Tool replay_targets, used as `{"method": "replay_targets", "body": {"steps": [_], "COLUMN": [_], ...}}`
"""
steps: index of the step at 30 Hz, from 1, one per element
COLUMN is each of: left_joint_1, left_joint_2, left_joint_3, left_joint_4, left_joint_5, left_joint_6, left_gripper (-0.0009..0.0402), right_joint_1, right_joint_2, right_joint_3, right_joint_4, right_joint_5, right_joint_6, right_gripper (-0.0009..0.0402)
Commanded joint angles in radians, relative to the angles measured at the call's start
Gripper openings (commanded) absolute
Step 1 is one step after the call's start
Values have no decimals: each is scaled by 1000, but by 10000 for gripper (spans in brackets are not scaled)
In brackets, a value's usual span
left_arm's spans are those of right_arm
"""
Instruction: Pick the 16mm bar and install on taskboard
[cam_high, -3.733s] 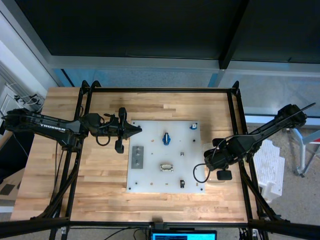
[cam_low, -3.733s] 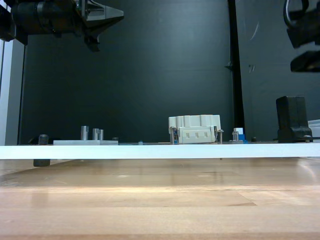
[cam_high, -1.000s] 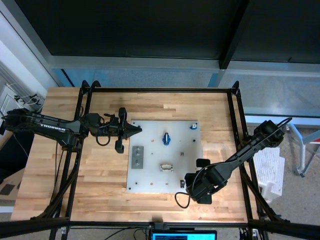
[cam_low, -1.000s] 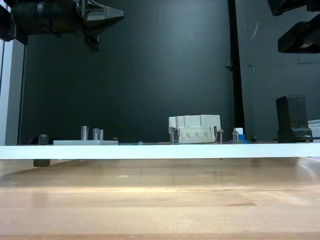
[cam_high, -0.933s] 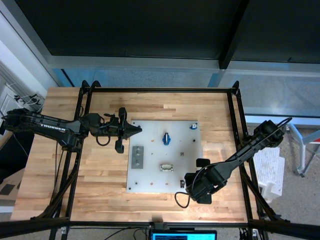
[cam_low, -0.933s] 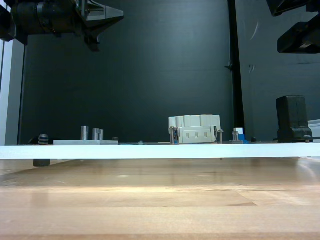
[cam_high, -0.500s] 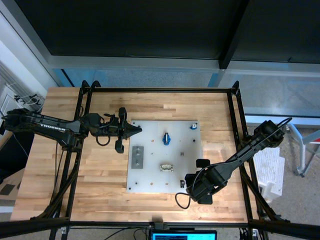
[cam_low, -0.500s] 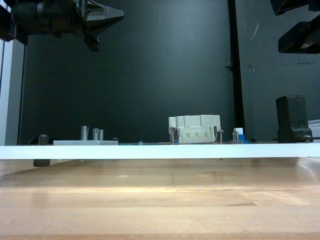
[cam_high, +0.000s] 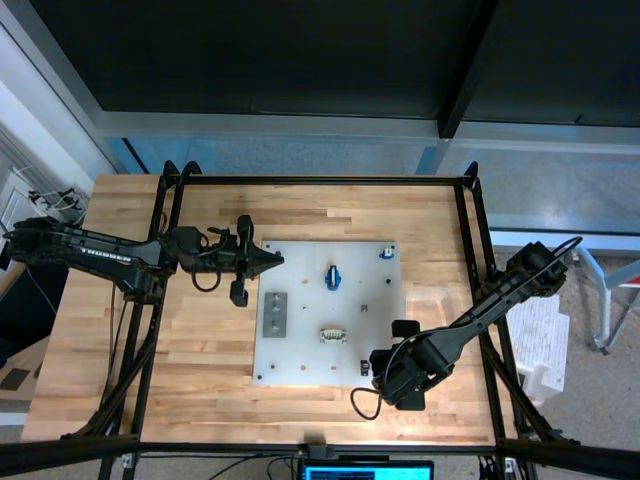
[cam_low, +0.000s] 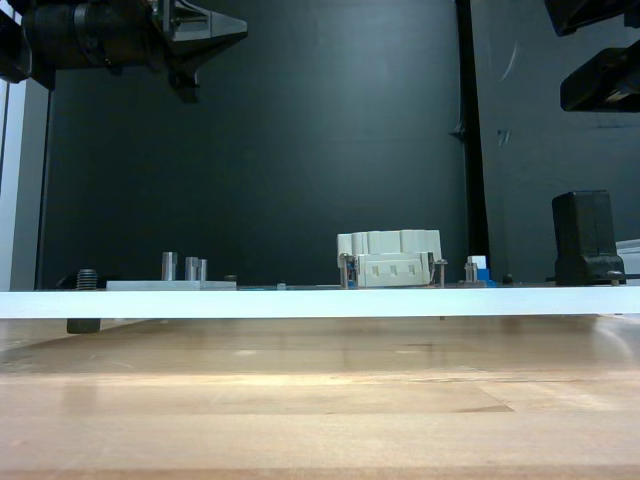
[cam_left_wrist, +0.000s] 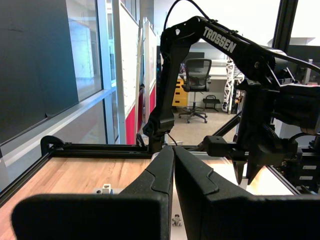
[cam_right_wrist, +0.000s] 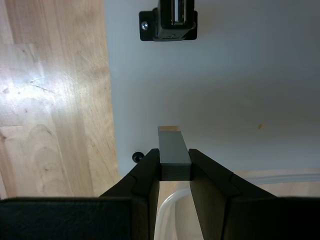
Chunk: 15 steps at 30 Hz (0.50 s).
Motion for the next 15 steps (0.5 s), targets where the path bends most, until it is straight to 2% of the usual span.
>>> {"method": "replay_targets", "body": {"steps": [1, 15], "left_joint_1": [0, 0], "left_joint_2": [0, 0], "left_joint_3": [0, 0], "left_joint_4": [0, 0], "left_joint_5": [0, 0], "left_joint_6": [0, 0], "left_gripper": [0, 0], "right_joint_1": [1, 3], "right_joint_2": [-1, -1], "right_joint_3": [-10, -27], "right_joint_4": [13, 37], "right_joint_5": [2, 2], "right_joint_6": [2, 0], "right_gripper": [4, 4]}}
